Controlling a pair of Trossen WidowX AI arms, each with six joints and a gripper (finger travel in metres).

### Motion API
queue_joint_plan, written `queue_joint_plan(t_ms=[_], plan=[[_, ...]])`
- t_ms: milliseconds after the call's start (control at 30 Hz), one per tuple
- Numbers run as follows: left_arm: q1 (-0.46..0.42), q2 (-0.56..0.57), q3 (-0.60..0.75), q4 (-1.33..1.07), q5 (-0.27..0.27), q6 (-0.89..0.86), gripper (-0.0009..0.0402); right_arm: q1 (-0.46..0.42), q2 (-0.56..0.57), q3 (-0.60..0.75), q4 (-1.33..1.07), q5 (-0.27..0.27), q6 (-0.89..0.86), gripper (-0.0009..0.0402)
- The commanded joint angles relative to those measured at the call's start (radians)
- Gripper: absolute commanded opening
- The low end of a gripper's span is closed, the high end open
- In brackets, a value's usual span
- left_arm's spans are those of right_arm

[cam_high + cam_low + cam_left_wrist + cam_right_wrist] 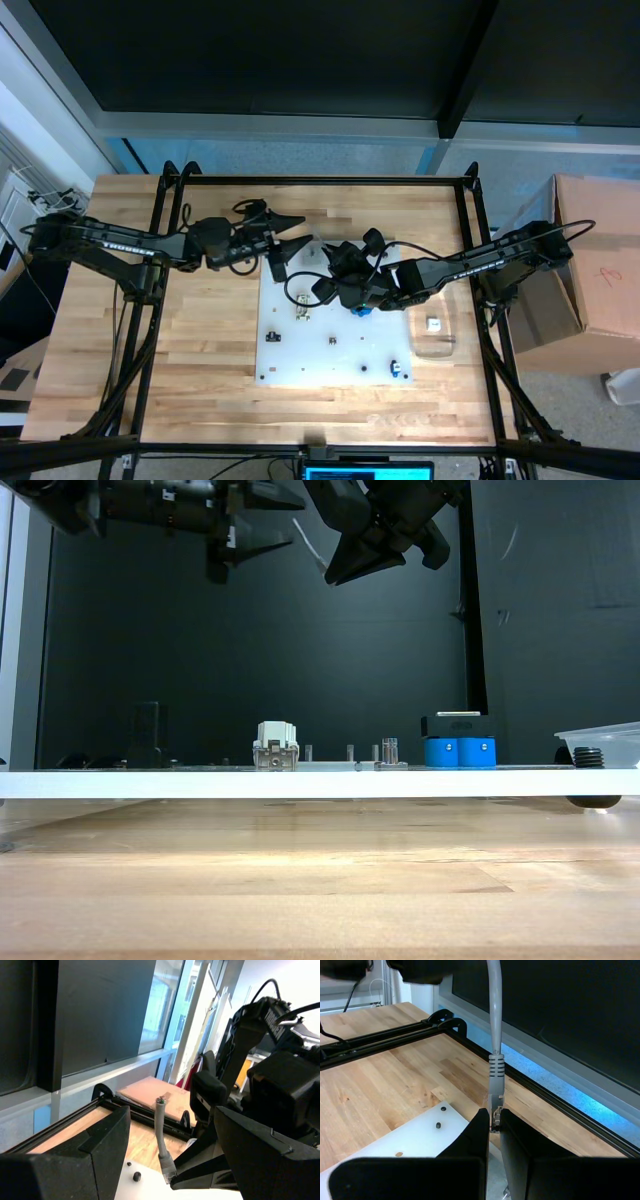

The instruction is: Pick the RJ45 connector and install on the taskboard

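Clamping RJ45 connector (495, 1087) above taskboard (300, 368), right gripper (493, 1121) faces gaping left gripper (303, 230) — tray (446, 350) holds white part (434, 324).

White "TROSSEN" lettering along the left arm (105, 237); similar white lettering, harder to read, on the right arm (468, 263).

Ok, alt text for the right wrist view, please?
The right gripper, shut on a clear RJ45 connector with grey ribbed boot, holds it upright, grey cable rising, above the corner of a white task board on the wooden table. The open left gripper is a dark shape beyond the cable.
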State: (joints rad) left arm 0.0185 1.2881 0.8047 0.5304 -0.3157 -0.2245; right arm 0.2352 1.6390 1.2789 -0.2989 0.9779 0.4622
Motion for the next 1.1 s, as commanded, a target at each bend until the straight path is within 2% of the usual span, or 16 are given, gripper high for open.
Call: queue_joint_plan(t_ms=[33, 267, 667, 867, 967, 1100], plan=[[0.0, 0.023, 0.01, 0.0, 0.004, 0.0, 0.0224, 0.0, 0.0, 0.001, 0.0, 0.0, 0.001, 0.0], [0.001, 0.021, 0.01, 0.011, -0.004, 0.0, 0.0165, 0.0, 0.0, 0.001, -0.001, -0.002, 0.001, 0.0], [0.002, 0.021, 0.01, 0.011, -0.004, 0.002, 0.0002, 0.0, 0.0, 0.001, -0.002, -0.003, 0.0, 0.0], [0.002, 0.021, 0.01, 0.011, -0.004, 0.002, 0.0009, 0.001, 0.0, 0.001, -0.003, -0.003, -0.001, 0.0013], [0.002, 0.021, 0.01, 0.011, -0.004, 0.002, 0.0009, 0.001, -0.004, 0.001, -0.006, -0.021, -0.027, 0.0041], [0.002, 0.021, 0.01, 0.011, -0.004, 0.001, 0.0003, 0.001, -0.024, 0.001, -0.029, -0.08, -0.025, 0.0097]])
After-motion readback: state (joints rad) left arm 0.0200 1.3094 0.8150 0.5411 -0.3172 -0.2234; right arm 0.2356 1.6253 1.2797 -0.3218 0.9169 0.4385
